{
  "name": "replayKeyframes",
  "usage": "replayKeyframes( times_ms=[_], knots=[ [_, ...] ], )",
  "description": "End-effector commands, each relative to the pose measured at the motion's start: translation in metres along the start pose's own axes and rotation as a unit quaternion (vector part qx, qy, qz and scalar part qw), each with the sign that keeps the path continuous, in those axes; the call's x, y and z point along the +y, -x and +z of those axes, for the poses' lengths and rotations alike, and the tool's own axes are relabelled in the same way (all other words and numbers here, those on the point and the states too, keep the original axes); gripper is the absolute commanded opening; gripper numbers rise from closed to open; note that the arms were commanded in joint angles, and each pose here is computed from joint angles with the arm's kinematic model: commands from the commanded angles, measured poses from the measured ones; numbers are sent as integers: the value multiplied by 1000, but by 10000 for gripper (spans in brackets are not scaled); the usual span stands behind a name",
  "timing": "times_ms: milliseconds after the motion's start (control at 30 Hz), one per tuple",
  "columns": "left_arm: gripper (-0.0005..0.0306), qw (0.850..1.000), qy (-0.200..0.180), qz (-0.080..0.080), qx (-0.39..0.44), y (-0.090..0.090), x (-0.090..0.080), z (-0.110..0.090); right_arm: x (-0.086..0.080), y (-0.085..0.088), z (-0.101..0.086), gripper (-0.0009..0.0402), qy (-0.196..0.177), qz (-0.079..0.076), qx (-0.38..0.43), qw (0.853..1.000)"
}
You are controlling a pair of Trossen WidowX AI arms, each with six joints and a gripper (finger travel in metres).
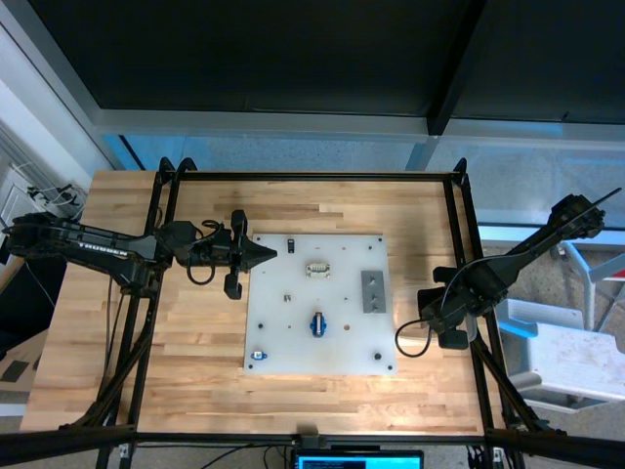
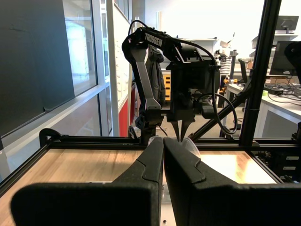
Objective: Pick the 16mm cylinder and place it in the taskboard
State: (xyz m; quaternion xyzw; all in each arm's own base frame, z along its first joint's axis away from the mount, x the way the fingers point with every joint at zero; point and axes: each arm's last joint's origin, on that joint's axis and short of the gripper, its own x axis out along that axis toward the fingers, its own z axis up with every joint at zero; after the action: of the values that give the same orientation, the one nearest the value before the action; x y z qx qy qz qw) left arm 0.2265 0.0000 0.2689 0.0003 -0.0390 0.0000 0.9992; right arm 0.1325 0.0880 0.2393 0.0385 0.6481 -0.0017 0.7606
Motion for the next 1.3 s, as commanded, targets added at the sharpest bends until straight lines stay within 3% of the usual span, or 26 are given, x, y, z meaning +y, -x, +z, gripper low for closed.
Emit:
replayKeyframes(
  times_ms=[33, 600, 800, 1033, 1300],
  knots=[
    [0, 1000, 0, 0, 0, 0, 0, 0, 0, -2, 0, 54, 1, 0, -1, 1000],
    [0, 1000, 0, 0, 0, 0, 0, 0, 5, -20, -1, 194, -2, 4, -10, 1000],
    [0, 1000, 0, 0, 0, 0, 0, 0, 5, -25, -2, 208, 0, -2, -5, 1000],
    [0, 1000, 0, 0, 0, 0, 0, 0, 6, -32, -3, 208, -16, 5, -10, 1000],
    [0, 1000, 0, 0, 0, 0, 0, 0, 6, -43, -6, 208, -19, 1, -7, 1000]
  ],
)
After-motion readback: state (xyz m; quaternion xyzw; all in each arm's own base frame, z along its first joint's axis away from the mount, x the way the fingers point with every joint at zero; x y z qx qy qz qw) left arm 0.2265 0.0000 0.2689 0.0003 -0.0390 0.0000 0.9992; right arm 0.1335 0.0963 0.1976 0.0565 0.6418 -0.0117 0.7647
